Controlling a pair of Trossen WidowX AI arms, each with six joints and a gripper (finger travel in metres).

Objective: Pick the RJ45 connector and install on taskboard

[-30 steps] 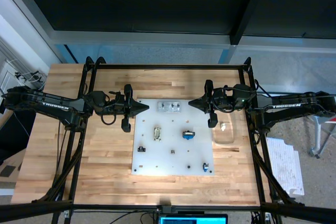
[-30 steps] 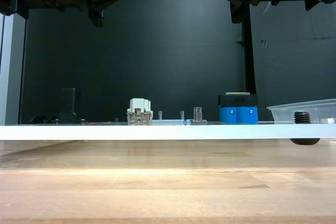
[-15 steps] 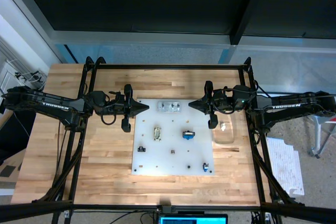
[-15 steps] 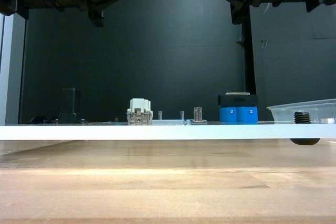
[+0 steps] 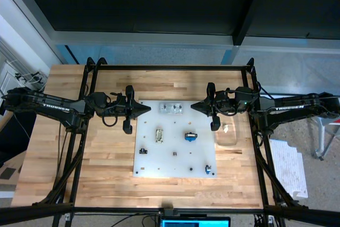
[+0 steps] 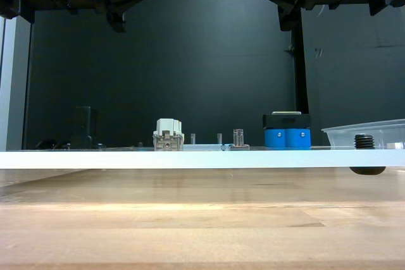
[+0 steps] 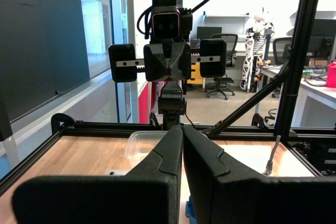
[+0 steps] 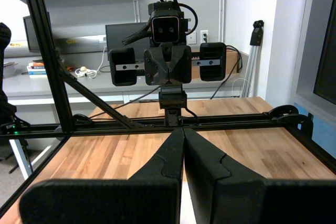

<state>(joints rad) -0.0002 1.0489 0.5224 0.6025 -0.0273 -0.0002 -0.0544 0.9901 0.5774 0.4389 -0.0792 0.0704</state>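
RJ45 connector cannot be located: no dark piece is seen on the pale block below the right jaws, and the jack, well nearer, is unclear. Nothing has been moved; right jaws and left jaws are pressed together, empty, so parking is suggested.

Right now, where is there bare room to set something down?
Bare table left of the white board and along its near edge. Crowded: the board's fixtures, and the clear tray on its right. Left gripper and right gripper hang high near the board's far edge, both shut.
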